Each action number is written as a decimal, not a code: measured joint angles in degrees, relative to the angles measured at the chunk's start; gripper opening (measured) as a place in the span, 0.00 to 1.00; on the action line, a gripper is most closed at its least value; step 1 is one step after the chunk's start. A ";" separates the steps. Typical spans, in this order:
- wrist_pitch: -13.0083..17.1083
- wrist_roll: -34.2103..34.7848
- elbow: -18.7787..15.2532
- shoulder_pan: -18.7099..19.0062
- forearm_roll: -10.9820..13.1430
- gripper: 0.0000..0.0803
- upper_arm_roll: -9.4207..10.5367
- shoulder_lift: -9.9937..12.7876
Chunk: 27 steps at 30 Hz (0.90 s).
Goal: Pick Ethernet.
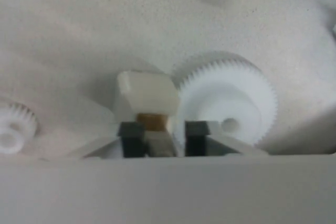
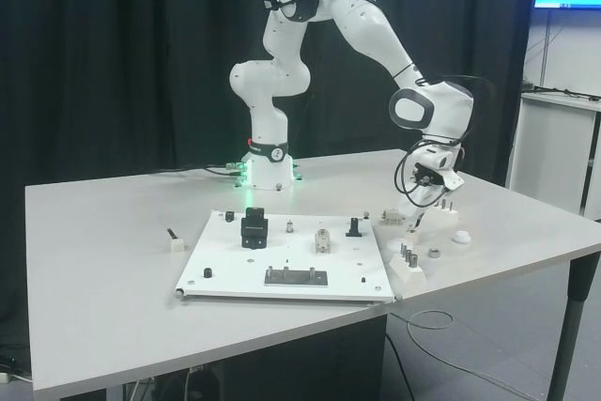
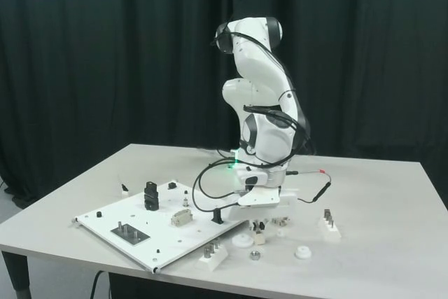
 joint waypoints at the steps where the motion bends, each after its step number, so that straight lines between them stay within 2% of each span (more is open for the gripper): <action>1: 0.04 0.00 0.02 0.03 0.00 0.29 0.02 0.02; 6: 0.10 0.00 0.30 0.37 0.00 0.29 0.04 0.15; 7: 0.10 0.00 0.39 0.44 0.00 0.11 0.04 0.18; 18: -0.78 0.00 1.87 1.07 0.05 0.11 0.12 0.23; 27: -5.52 0.00 5.15 1.92 0.71 0.11 0.24 -0.17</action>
